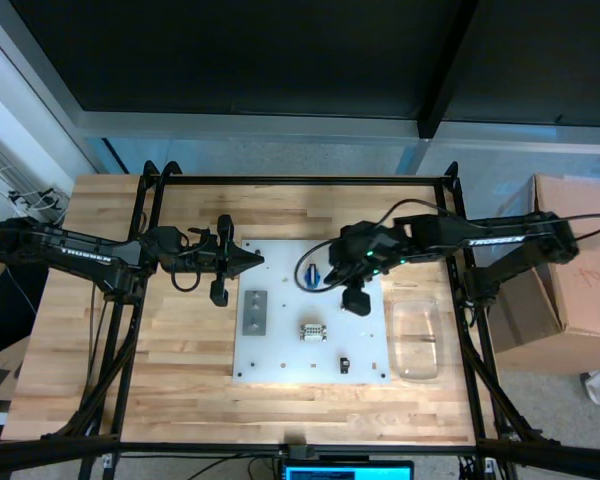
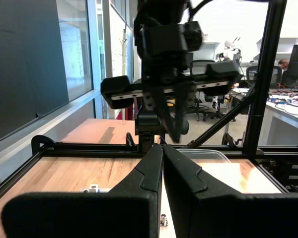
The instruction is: Remove the HAN10E connector from the taskboard and place in the container
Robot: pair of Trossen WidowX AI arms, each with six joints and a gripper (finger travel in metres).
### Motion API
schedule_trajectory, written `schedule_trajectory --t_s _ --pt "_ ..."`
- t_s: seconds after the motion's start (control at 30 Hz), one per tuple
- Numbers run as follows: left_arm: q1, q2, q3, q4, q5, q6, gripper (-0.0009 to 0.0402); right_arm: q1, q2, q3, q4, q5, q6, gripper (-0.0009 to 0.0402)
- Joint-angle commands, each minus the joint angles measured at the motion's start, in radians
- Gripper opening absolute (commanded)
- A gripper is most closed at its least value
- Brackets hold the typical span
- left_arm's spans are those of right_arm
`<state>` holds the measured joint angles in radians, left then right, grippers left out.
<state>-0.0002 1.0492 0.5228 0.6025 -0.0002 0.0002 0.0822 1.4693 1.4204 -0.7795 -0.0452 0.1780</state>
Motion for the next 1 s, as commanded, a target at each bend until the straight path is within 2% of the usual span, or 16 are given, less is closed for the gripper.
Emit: schedule_trajectory --t_s 0.03,0.33,0.53,0.73,1.0 --pt "0.0 0.0 0.0 0.0 0.0 0.0 0.0 0.027 0.085 0.109 -0.118 0.001 0.019 0.0" --pt "0.0 0.0 0.0 0.0 0.0 0.0 0.0 0.106 0.289 0.341 -0.299 0.002 0.079 0.0" --pt "0.0 0.0 0.0 0.0 0.0 0.0 0.0 0.148 0.398 0.471 -0.442 0.058 0.103 0.0018" --pt "0.0 0.0 0.0 0.0 0.0 0.0 0.0 0.159 0.499 0.582 -0.534 0.072 0.121 0.009" --pt "0.0 0.0 0.0 0.0 0.0 0.0 0.0 0.165 0.567 0.603 -0.539 0.072 0.122 0.0217"
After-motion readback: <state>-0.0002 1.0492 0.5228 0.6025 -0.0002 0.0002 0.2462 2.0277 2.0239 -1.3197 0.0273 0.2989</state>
